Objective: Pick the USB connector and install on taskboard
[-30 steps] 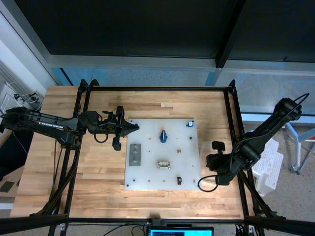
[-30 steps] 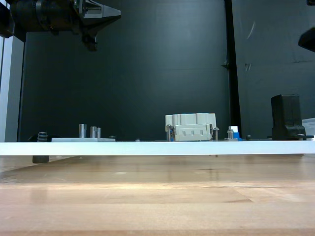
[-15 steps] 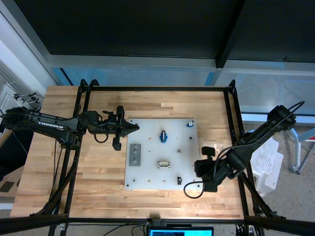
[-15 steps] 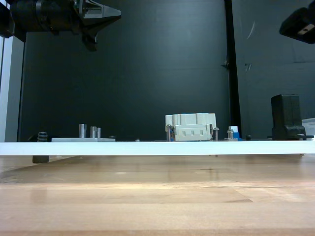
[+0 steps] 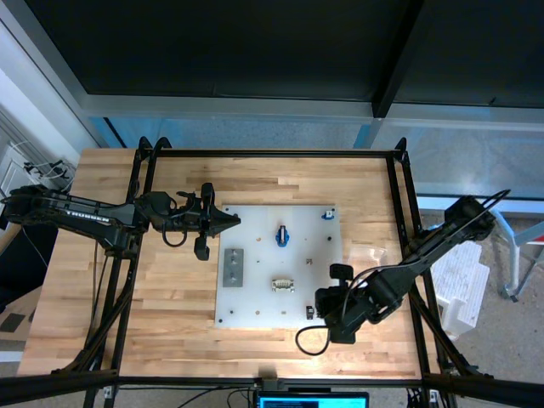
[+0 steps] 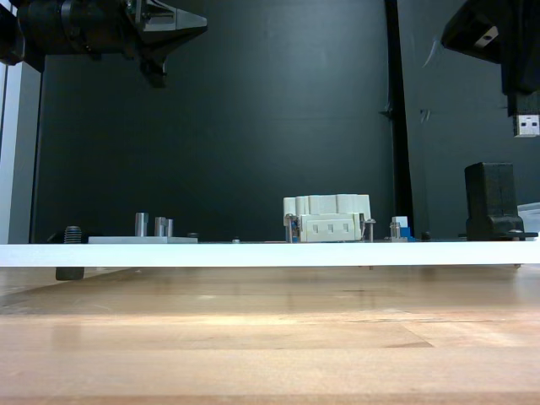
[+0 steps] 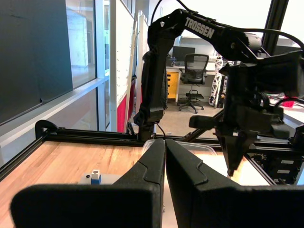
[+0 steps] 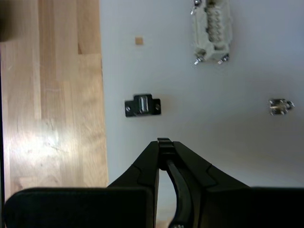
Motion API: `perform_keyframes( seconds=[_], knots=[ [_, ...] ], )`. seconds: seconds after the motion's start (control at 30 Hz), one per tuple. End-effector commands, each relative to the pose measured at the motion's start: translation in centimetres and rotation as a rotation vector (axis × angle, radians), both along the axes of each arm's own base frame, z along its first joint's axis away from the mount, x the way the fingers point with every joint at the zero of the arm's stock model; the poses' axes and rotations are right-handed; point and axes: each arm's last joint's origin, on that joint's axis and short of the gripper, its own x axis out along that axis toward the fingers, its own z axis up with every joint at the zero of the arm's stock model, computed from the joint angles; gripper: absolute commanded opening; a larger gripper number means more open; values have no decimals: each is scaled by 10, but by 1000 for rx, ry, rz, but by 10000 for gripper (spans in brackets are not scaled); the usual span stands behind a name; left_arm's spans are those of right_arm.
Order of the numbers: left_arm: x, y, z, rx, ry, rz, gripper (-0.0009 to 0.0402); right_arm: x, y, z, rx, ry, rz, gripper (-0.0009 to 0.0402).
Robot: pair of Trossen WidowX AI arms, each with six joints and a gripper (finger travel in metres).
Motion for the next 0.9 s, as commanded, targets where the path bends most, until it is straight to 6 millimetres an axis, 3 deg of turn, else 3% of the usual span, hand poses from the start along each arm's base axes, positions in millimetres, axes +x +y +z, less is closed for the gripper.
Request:
perform_keyframes(
  seconds=[0.03,0.33,0.9],
  knots=[
    [0,0,0,0,0,0,0,10,2,-1,9,12,4,0],
    [0,0,0,0,0,0,0,28,6,-8,-7,17,10,0],
    [0,0,0,0,0,0,0,34,8,-14,14,13,9,0]
  ],
)
